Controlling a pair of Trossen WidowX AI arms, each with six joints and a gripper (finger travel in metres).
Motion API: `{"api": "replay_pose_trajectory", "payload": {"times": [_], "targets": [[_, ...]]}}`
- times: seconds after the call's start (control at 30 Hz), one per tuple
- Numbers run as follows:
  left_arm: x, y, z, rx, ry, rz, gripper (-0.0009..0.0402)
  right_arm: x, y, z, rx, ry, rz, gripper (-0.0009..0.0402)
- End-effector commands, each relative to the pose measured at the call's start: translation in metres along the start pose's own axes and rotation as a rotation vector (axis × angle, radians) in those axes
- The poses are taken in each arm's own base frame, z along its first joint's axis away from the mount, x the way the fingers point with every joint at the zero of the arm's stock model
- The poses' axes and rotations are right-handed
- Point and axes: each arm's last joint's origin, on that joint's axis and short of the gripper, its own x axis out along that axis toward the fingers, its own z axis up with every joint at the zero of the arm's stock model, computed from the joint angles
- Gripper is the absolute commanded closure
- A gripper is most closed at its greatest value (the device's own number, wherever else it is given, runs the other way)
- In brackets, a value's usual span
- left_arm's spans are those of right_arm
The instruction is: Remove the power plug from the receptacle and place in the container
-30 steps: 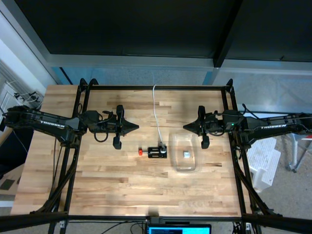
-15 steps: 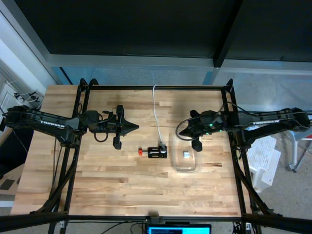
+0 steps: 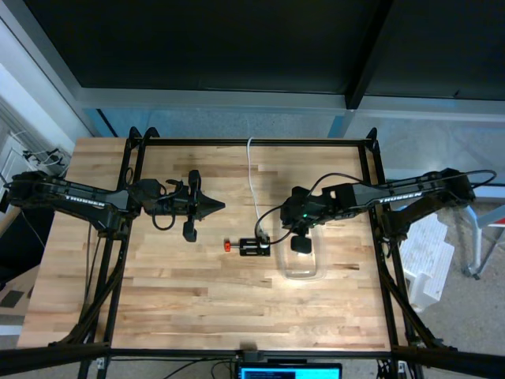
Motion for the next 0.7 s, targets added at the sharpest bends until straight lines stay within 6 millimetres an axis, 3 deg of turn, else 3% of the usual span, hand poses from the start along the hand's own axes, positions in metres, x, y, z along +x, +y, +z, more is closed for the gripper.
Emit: {"api": "replay_pose_trajectory", "payload": {"times": [0.03,0.37,0.7], "targets": [[0.0,0.0,0.0,0.0,0.0,0.0,0.0393,0.005,0.008,0.009,-0.014,0.026,-0.001,0.0296],[0.0,0.0,0.0,0.0,0.0,0.0,0.0393,0.023,0.026,0.035,-0.019,0.085,0.006,0.0194],[0.0,0.0,0.0,0.0,0.0,0.0,0.0393,0.05,0.033,0.04,-0.012,0.132,-0.018,0.0178]]}}
